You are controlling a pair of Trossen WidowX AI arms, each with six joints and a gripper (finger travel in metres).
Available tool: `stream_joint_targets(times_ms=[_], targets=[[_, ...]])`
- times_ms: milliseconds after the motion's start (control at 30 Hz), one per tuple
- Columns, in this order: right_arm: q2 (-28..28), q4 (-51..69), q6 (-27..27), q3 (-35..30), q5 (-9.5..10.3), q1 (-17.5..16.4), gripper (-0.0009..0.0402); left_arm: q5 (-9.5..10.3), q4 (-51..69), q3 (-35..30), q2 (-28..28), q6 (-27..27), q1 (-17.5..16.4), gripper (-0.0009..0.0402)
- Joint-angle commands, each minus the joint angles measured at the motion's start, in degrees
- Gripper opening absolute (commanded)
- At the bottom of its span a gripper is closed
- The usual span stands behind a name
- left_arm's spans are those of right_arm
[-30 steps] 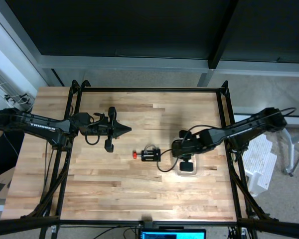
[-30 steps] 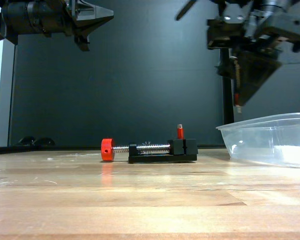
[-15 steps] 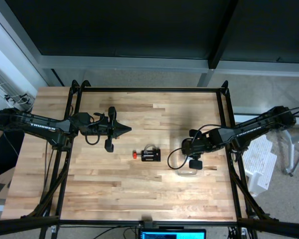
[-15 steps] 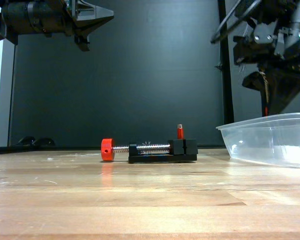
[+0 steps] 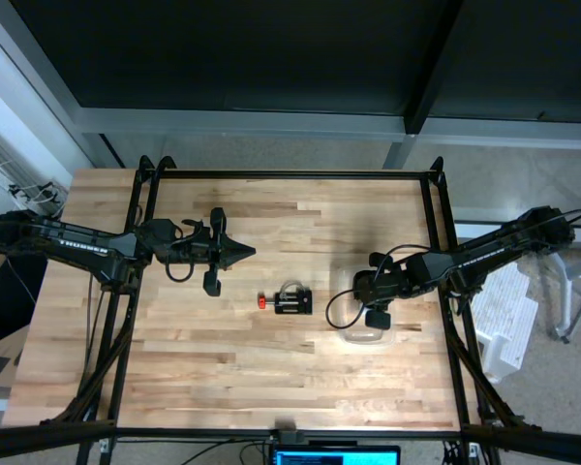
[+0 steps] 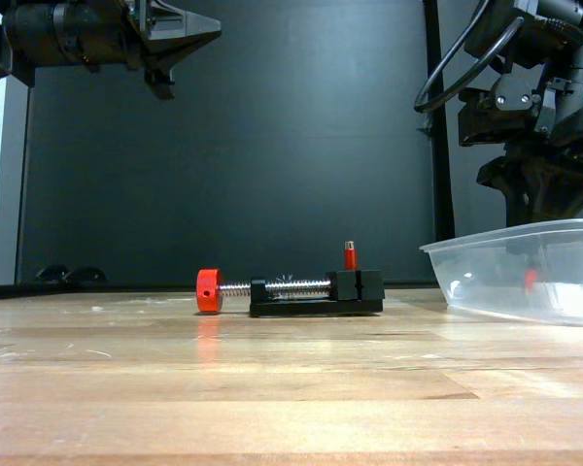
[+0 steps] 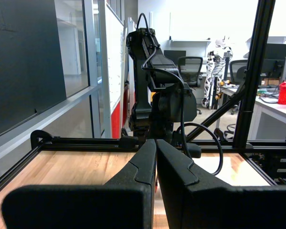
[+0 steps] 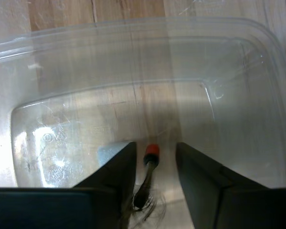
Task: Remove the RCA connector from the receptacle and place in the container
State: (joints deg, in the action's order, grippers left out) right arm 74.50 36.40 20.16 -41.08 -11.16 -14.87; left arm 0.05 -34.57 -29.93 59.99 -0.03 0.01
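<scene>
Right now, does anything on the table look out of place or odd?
Nothing stands out. The small red-tipped plug sits inside the clear tray, between the fingers of the open right tool. The black block rests flat on the table beside the tray. The left tool hangs shut above the table's left side.

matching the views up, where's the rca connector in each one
high: hidden beneath the right gripper, above the container
low: RCA connector shows red through the container wall
left wrist: absent; left gripper shut, raised at table's left
right wrist: between the right gripper's open fingers
shared landmark: the container
</scene>
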Motion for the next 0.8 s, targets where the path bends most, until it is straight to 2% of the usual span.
stream_joint_targets(times_ms=[33,200,367,633,800], targets=[[0.04,0.17,0.17,-0.66,0.02,0.0,0.0162,-0.02,0.0,-0.02,0.0,0.02,-0.02,0.0],[0.0,2.45,-0.09,-3.26,0.17,0.0,0.02,-0.02,0.0,-0.02,0.0,0.02,0.0,0.0],[-0.04,4.98,-2.89,-7.39,0.2,0.09,0.021,-0.02,0.0,-0.02,0.02,0.02,0.0,0.0],[-0.26,10.86,-8.52,-16.5,0.17,0.79,0.0192,-0.02,0.0,-0.02,0.02,0.02,0.0,0.0],[-0.63,10.71,-14.75,-20.37,0.96,4.07,0.0155,-0.02,0.0,-0.02,0.02,0.02,0.0,0.0]])
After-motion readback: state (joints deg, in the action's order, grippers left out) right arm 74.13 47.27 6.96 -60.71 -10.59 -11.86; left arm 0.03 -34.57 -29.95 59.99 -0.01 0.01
